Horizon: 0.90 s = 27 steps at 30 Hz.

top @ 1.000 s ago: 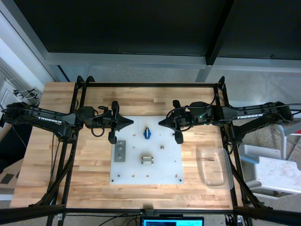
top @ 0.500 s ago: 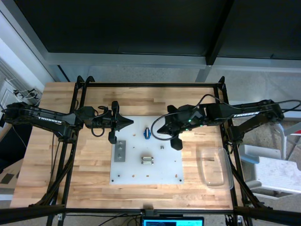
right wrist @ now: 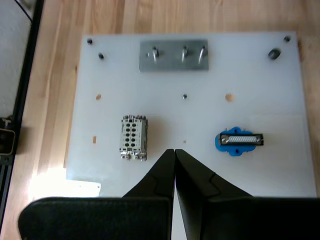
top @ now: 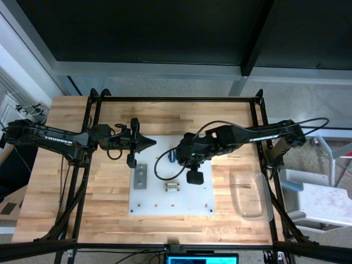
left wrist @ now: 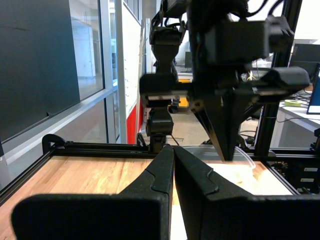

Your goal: Remove the HAN10-E connector and place it in the container

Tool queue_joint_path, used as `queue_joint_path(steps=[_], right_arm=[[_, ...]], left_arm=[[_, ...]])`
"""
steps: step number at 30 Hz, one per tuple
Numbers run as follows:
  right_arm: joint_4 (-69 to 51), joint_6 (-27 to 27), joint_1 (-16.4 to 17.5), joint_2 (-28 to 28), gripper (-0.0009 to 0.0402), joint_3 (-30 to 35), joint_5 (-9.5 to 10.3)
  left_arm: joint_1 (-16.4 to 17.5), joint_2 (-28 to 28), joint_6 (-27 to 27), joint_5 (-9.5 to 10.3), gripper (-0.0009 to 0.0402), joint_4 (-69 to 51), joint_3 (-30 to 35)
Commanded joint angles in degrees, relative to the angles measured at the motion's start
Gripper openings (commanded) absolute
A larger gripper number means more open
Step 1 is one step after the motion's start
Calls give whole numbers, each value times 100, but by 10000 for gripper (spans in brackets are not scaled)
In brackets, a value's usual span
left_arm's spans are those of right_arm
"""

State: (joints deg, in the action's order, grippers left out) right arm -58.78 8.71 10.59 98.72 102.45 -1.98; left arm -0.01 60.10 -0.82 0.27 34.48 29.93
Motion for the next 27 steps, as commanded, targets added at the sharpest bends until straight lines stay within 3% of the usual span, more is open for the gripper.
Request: queue_joint_path(steps=[1, 5, 9, 16, 27], right_arm=[[-354, 61, 74, 326, 0, 367, -7], [-750, 151, 164, 761, 0, 833, -24], [-1093, 140, 293, 1191, 0, 1325, -297], [-1742, 286, 511, 1947, 14, 2216, -297], [-1805, 654, 634, 2570, 176, 2568, -297]], left_arm=[[0, 0, 2, -2, 0, 2, 2], [0, 0, 2, -2, 0, 2, 2], [0, 0, 2, -2, 0, 2, 2], [0, 2, 2, -2, 0, 2, 2], [2, 0, 2, -2, 0, 2, 2]])
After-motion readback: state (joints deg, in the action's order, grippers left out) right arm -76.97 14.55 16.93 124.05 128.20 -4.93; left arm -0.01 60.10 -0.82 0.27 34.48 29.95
